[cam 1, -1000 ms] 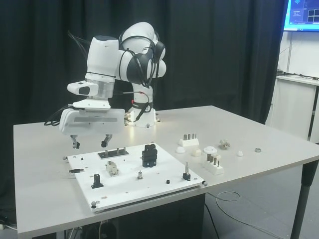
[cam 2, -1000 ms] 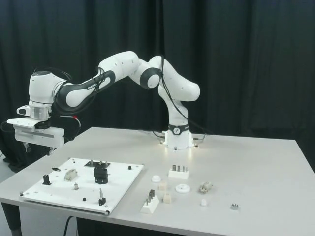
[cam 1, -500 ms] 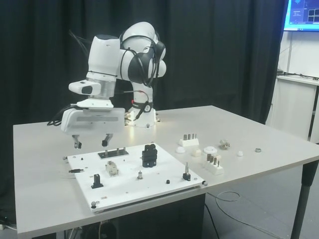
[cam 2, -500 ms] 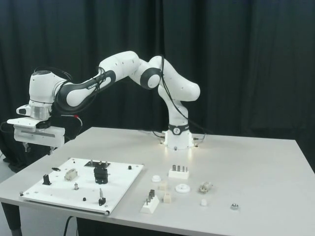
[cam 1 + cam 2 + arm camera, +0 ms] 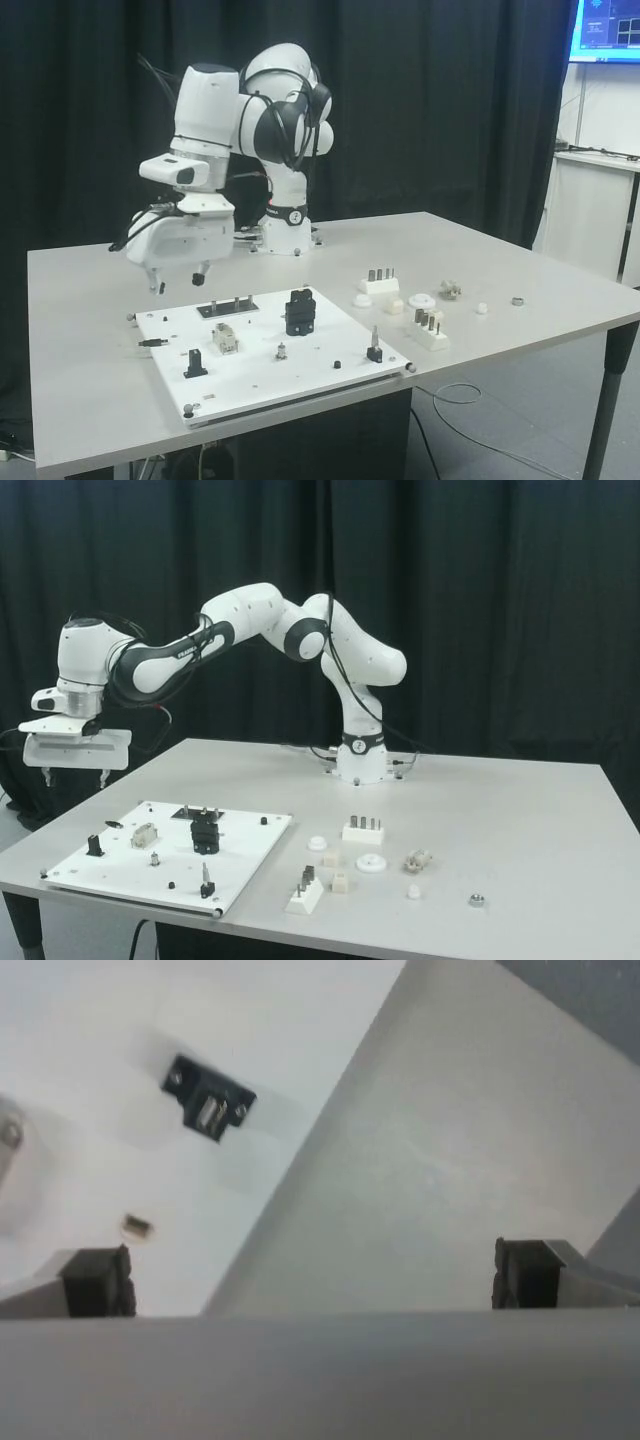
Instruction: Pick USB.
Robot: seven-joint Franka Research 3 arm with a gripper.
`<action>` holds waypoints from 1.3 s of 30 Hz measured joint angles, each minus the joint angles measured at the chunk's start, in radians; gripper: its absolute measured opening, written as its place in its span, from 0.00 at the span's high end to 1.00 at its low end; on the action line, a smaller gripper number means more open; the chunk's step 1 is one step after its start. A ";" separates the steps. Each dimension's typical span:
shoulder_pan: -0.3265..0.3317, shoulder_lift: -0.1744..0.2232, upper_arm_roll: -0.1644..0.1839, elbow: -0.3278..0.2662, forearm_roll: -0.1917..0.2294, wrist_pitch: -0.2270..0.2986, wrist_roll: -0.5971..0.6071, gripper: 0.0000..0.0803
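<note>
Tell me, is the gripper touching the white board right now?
Apart. The first room view shows the gripper, jaws open, hanging in the air above the white board.

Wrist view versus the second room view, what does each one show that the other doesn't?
Only the wrist view shows, close up, a black connector block on the white board, and the gripper open with nothing between its fingers. Only the second room view shows the whole white arm, the loose small parts on the grey table and the black curtain. Both show the white board and the grey table.
</note>
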State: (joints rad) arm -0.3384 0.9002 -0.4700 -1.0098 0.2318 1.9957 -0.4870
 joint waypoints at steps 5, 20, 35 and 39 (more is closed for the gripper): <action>0.000 -0.002 -0.012 0.001 -0.010 -0.008 -0.093 0.00; -0.006 -0.002 -0.030 0.002 -0.083 -0.094 -0.263 0.00; -0.021 0.001 -0.030 -0.047 -0.117 -0.120 -0.312 0.00; -0.025 0.001 -0.030 -0.064 -0.118 -0.117 -0.321 0.00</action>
State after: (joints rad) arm -0.3630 0.9012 -0.5001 -1.0741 0.1143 1.8786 -0.8078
